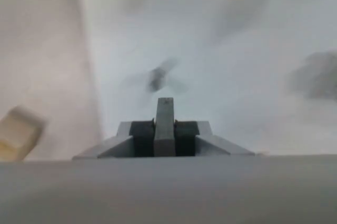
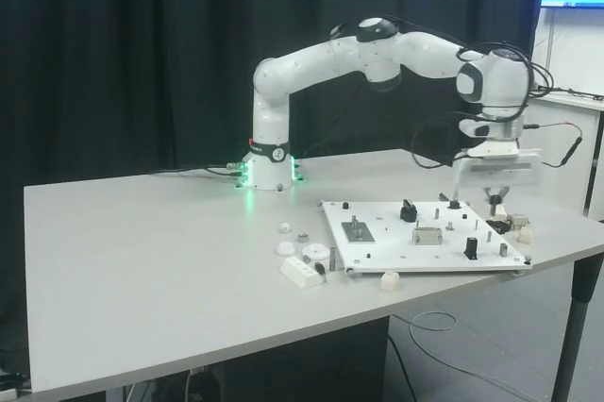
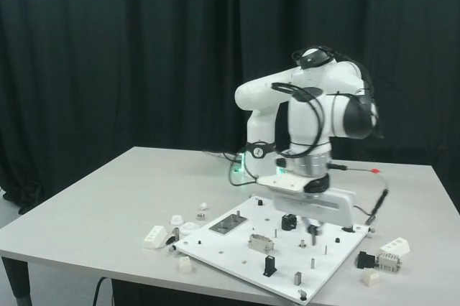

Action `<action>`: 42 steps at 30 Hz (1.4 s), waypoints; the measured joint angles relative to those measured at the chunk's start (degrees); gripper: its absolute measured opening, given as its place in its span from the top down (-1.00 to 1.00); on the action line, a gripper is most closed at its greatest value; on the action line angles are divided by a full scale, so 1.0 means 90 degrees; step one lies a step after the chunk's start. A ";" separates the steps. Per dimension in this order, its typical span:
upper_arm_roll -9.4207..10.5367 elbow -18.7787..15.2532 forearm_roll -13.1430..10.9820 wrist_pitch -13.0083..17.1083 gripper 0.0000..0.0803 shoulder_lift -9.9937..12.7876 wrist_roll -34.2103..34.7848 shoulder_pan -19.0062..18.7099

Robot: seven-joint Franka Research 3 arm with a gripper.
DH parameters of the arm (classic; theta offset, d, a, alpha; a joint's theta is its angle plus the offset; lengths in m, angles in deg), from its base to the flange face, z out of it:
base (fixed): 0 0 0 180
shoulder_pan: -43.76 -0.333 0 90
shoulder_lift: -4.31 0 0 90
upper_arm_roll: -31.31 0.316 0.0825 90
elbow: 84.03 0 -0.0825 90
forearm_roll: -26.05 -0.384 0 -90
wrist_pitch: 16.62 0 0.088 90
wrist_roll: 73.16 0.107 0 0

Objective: Place square peg 3.

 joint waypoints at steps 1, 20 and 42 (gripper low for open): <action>0.0035 0.0065 0.0002 0.0002 0.81 0.0000 0.0046 -0.0011; 0.0930 0.0689 0.0484 0.0713 0.81 -0.0007 0.0455 -0.0066; 0.1671 0.0696 0.1138 0.1395 0.81 -0.0013 0.0883 -0.0179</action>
